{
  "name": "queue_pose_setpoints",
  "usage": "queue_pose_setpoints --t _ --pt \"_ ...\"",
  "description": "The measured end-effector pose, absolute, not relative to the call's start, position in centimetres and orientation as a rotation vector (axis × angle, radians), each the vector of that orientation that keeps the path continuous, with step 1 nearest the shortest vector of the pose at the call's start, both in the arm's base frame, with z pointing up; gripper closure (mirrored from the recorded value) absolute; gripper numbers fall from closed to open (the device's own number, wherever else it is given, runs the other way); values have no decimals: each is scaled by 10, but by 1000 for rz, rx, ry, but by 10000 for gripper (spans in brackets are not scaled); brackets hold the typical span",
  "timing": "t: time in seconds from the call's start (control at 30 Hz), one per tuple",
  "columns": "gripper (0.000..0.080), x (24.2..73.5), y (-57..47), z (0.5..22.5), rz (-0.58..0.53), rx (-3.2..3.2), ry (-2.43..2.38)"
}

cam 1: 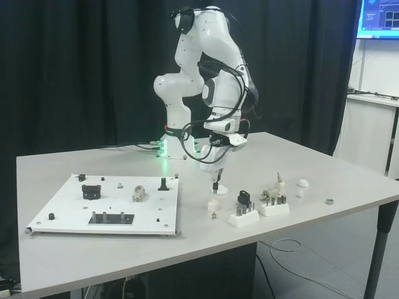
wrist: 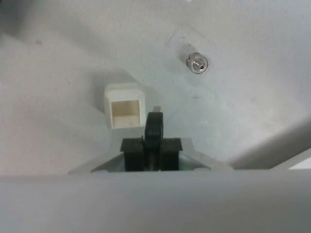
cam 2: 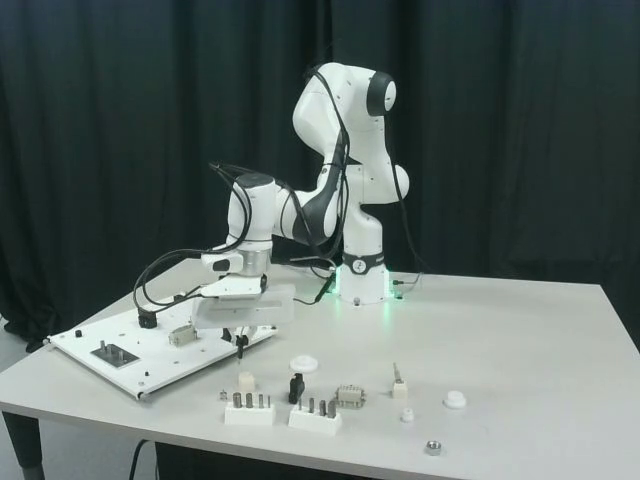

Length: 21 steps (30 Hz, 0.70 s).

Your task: Insert USB.

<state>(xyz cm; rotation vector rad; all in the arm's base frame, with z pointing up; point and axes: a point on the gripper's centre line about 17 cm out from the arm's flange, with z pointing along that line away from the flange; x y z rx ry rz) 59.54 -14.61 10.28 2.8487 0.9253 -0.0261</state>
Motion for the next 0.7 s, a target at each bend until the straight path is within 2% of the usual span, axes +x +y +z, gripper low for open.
queue_pose_setpoints --t 0.7 --pt "738 597 -148 106 -25 2849 922"
